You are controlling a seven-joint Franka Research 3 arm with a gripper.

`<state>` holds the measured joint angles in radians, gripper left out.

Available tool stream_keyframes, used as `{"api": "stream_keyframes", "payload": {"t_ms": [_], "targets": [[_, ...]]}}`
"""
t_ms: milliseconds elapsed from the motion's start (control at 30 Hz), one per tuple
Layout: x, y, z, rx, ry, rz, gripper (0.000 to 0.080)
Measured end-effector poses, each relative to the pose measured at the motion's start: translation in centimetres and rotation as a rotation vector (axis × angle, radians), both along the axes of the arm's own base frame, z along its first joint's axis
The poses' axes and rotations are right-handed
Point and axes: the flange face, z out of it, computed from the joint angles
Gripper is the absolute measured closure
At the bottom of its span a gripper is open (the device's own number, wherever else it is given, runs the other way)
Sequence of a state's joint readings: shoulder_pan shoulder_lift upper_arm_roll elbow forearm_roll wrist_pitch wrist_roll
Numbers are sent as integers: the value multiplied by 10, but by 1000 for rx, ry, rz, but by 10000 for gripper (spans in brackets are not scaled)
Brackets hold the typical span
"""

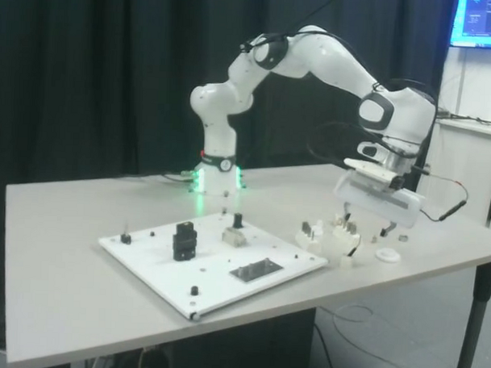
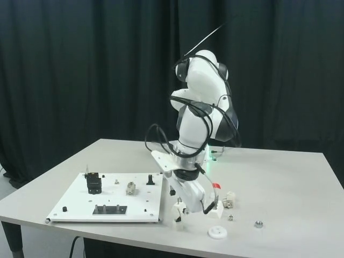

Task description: Pick USB.

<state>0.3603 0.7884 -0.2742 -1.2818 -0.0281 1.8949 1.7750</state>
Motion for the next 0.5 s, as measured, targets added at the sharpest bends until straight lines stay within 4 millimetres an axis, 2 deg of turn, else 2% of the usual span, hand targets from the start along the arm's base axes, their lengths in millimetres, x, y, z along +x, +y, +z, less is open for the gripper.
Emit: {"api": "stream_keyframes", "payload": {"t_ms": [500], "targets": [[4, -5, -22, -8, 17, -16, 3]]}}
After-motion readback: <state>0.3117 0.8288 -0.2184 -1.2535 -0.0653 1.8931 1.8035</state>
